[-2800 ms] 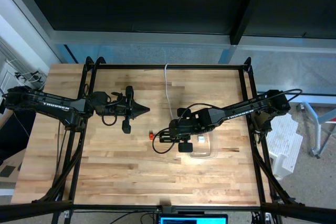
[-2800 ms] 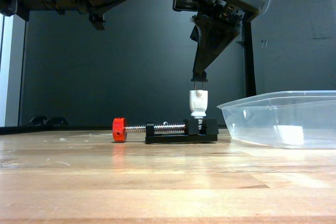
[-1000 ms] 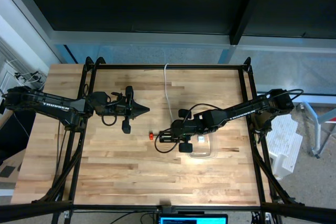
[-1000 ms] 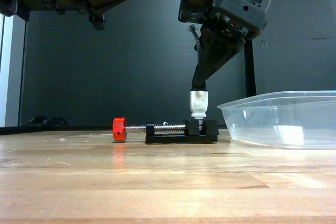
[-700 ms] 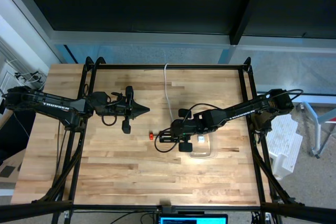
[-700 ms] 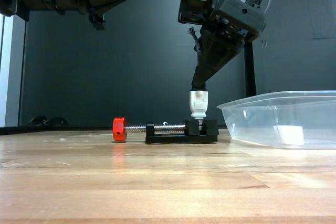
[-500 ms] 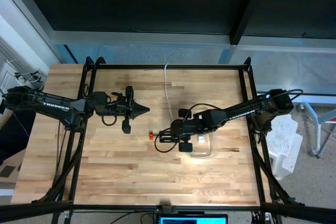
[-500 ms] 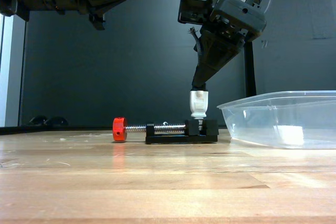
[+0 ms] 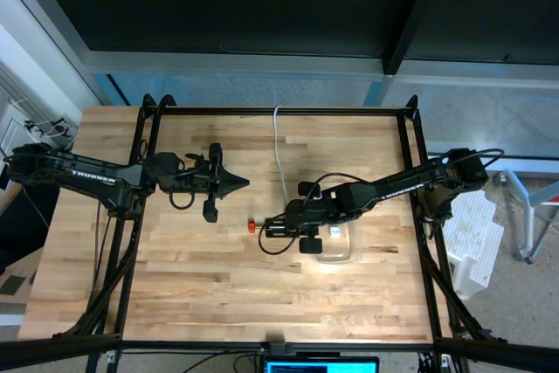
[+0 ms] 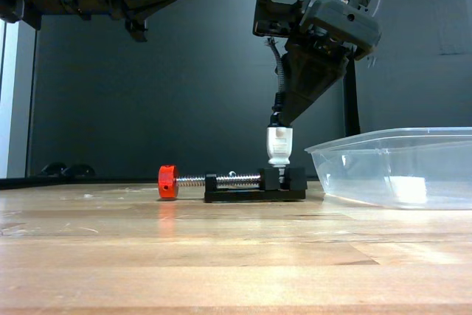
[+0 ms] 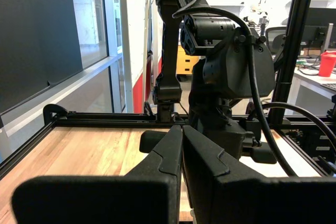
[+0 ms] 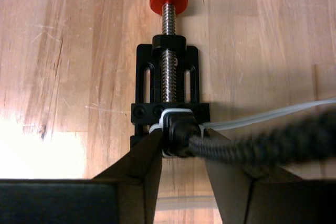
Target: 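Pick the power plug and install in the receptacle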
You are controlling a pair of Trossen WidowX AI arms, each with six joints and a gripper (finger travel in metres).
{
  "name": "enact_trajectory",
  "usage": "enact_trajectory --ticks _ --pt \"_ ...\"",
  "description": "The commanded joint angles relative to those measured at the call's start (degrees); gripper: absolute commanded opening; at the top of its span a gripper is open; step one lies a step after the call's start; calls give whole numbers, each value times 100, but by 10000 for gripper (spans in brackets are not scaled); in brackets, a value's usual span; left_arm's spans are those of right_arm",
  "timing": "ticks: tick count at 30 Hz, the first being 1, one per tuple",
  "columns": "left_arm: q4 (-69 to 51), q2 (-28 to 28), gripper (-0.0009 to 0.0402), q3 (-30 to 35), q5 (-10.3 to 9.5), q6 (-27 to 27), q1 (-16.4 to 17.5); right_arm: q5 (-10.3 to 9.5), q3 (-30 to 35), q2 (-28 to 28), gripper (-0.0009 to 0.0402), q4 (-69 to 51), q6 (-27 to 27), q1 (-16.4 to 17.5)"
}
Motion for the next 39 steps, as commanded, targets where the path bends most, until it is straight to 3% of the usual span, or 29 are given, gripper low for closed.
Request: enact_trajectory --ticks 1,9,16,26,33,39 --pt "0 0 0 2 0 0 0 28 33 -90 139 109 -2 9" --pt "0 0 0 2 0 0 0 24 33 -426 176 -114 15 24" --pt "0 0 0 2 0 2 2 -31 33 -903 171 -442 9 26" --pt "2 0 0 2 0 0 0 -28 31 -1064 112 -581 -15 28" --pt "2 0 0 2 0 0 0 -22 -61 -1582 -4 -385 -52 -9" --pt "0 0 0 2 0 0 2 11 -203 -2035 -3 11 -131 -61"
